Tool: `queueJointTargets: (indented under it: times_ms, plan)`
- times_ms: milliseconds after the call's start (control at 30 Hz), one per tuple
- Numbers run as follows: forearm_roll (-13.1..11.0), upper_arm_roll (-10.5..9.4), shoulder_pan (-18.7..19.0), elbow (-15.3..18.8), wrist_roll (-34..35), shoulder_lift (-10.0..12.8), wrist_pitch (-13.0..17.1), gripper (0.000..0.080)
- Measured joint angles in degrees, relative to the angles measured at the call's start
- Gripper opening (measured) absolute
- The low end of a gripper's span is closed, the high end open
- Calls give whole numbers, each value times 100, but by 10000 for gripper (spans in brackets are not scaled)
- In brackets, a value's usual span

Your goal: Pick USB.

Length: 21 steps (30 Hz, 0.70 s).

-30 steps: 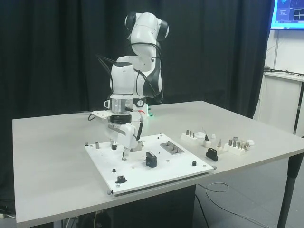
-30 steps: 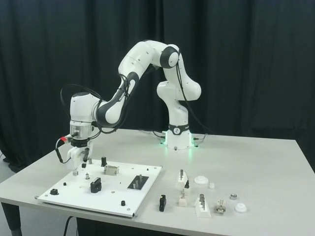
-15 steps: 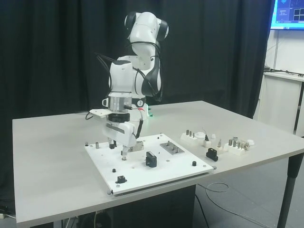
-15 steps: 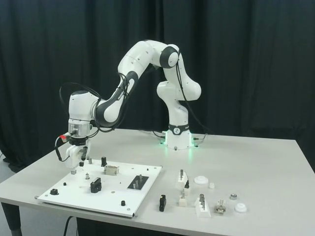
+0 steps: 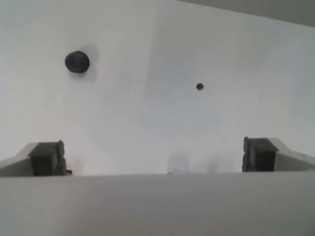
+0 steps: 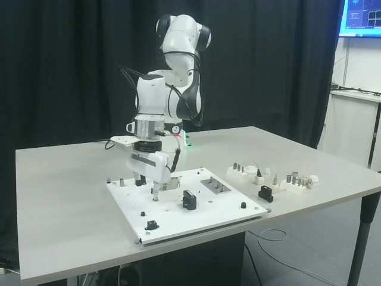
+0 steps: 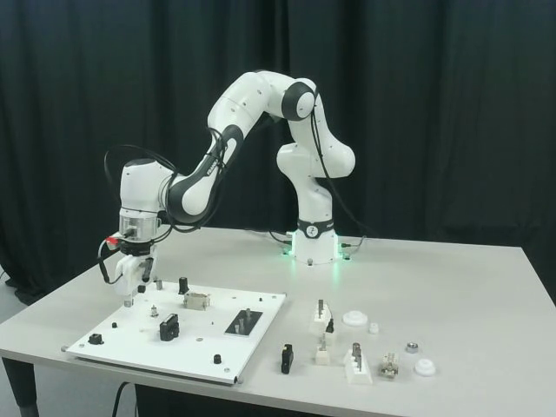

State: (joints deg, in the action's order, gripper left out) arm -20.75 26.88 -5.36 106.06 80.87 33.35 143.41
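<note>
The USB, which I take to be the small grey block (image 6: pixel 172 183) near the back of the white board (image 6: pixel 220 210), sits on the board, ungrasped. Just beside it, over the board's rear corner, the claw (image 6: pixel 147 185) has lifted a little and drifted away from the block. Its fingers (image 5: pixel 47 157) are spread wide with nothing between them, only bare board and a black knob (image 5: pixel 77 62). So you have no pick yet, and the claw must come back over the block.

Board (image 7: pixel 252 347) lies on the table (image 7: pixel 452 287) at its front edge, toward the left corner in the second room view. Loose parts (image 7: pixel 360 347) sit on the table beside the board's right edge. Arm base (image 7: pixel 314 248) stands near the table's back edge.
</note>
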Motion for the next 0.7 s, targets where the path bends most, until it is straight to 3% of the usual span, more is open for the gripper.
queueJointTargets:
  times_ms: [700]
  plan:
    - [0,9,13,-37,-793,-57,-88,800]
